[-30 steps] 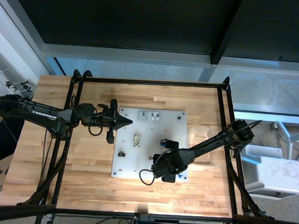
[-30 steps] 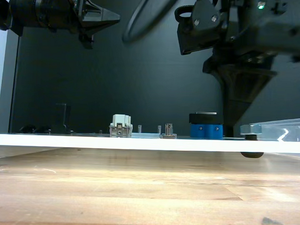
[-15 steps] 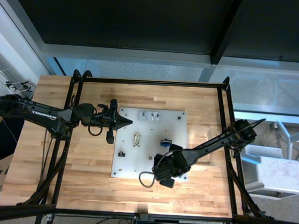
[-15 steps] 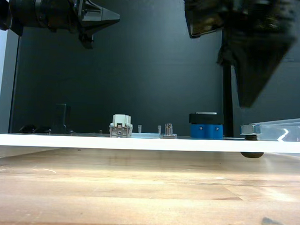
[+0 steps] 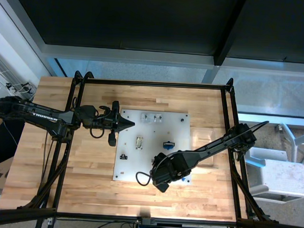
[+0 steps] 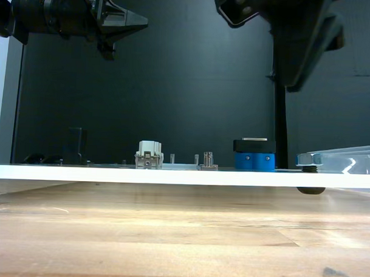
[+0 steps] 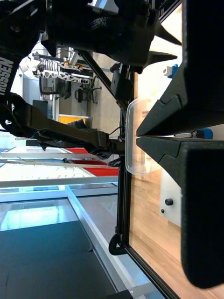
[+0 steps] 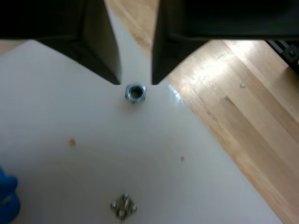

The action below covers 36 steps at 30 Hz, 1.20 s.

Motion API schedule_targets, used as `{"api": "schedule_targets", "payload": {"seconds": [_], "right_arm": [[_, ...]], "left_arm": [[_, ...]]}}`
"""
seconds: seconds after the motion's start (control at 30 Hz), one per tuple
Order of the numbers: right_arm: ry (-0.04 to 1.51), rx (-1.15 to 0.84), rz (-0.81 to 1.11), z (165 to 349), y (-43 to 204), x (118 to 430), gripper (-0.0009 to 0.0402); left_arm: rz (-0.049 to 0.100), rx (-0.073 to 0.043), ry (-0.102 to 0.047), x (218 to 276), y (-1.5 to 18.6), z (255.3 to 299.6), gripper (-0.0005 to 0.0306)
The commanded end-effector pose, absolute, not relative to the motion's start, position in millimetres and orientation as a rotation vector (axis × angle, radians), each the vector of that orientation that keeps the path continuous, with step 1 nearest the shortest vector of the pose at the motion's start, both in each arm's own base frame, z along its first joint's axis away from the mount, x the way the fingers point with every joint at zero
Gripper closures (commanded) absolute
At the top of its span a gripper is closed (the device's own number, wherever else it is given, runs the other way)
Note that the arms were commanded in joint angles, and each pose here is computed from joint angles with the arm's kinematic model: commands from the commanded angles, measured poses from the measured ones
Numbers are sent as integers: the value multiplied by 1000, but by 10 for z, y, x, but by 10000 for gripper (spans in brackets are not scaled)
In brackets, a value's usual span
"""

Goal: Unfasten the M12 fastener and place in the container

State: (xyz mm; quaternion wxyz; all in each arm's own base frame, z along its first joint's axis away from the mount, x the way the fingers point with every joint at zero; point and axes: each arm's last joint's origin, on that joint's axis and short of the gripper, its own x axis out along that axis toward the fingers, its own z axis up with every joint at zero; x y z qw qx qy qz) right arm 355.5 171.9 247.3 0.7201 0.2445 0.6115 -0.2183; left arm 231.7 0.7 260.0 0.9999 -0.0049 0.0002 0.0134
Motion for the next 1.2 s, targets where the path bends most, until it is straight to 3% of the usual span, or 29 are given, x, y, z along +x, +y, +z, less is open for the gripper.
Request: {"api": "schedule_targets", "payload": {"seconds": [0.03, 0.2, 0.33, 0.73, 1.2], "right_arm": [[1355, 555, -511, 2434, 1717, 3556, 235], [1368, 562, -544, 2358, 1704, 3534, 169], [1384, 553, -555, 2256, 1710, 3557, 145], [1426, 551, -564, 1977, 1745, 3636, 142], [1429, 557, -562, 1825, 1730, 3625, 142]], "left_arm": [[26, -9, 0, 2317, 7, 2599, 300], [26, -9, 1, 2317, 7, 2599, 300], [27, -9, 0, 2317, 8, 2599, 300], [26, -9, 1, 2317, 7, 2599, 300], [26, -9, 1, 2317, 7, 2599, 300]]}}
